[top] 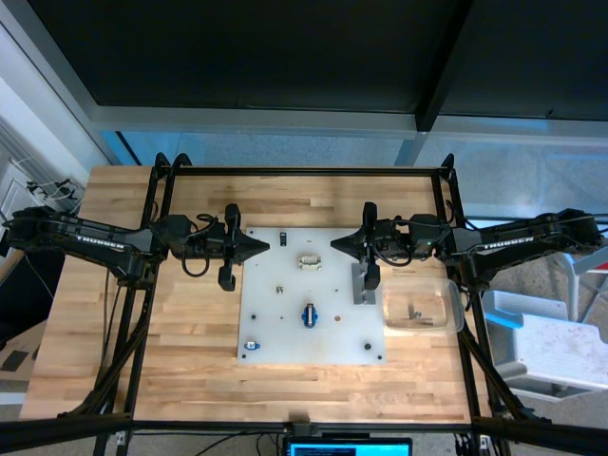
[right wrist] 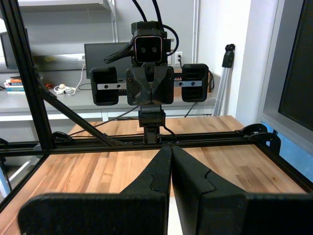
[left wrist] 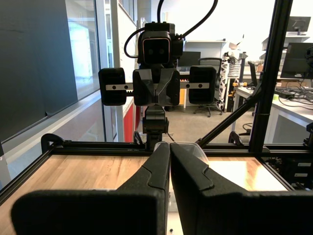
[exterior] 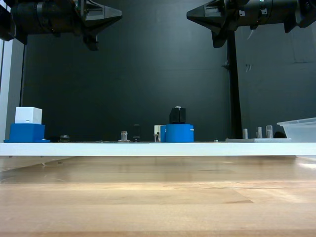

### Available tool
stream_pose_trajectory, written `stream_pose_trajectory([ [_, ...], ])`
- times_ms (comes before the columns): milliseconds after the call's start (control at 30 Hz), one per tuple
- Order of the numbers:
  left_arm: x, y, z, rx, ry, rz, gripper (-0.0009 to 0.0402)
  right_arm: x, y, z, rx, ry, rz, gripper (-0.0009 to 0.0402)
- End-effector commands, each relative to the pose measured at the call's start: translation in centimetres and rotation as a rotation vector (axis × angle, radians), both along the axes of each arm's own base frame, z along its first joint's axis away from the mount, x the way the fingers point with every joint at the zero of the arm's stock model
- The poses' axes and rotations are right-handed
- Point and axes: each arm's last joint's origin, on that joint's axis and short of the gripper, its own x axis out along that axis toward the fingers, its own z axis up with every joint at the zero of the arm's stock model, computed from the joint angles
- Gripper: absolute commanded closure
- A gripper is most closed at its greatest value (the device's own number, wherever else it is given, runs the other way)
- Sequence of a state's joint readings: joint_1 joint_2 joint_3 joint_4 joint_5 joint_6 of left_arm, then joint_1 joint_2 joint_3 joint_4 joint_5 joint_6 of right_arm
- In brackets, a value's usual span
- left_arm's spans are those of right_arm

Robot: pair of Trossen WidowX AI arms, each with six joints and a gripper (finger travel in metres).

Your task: Pick the 16mm cylinder and place it in the taskboard

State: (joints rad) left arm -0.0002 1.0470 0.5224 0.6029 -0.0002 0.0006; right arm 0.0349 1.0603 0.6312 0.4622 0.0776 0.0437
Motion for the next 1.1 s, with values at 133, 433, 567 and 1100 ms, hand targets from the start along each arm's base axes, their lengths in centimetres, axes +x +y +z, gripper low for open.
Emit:
stream_pose_trajectory([
  [133,0.0,0.0,0.0,0.0,0.0,0.0,0.0393,0.0,0.0,0.0,0.0,-0.001,0.001,0.0393],
  [433,0.0,0.0,0.0,0.0,0.0,0.0,0.0393,0.0,0.0,0.0,0.0,-0.001,0.001,0.0393],
  [567,0.0,0.0,0.0,0.0,0.0,0.0,0.0393,0.0,0.0,0.0,0.001,-0.001,0.001,0.0393],
  [1100,0.0,0.0,0.0,0.0,0.0,0.0,0.0393,0.2,0.2,1.3,0.03,0.263,0.018,0.0393],
])
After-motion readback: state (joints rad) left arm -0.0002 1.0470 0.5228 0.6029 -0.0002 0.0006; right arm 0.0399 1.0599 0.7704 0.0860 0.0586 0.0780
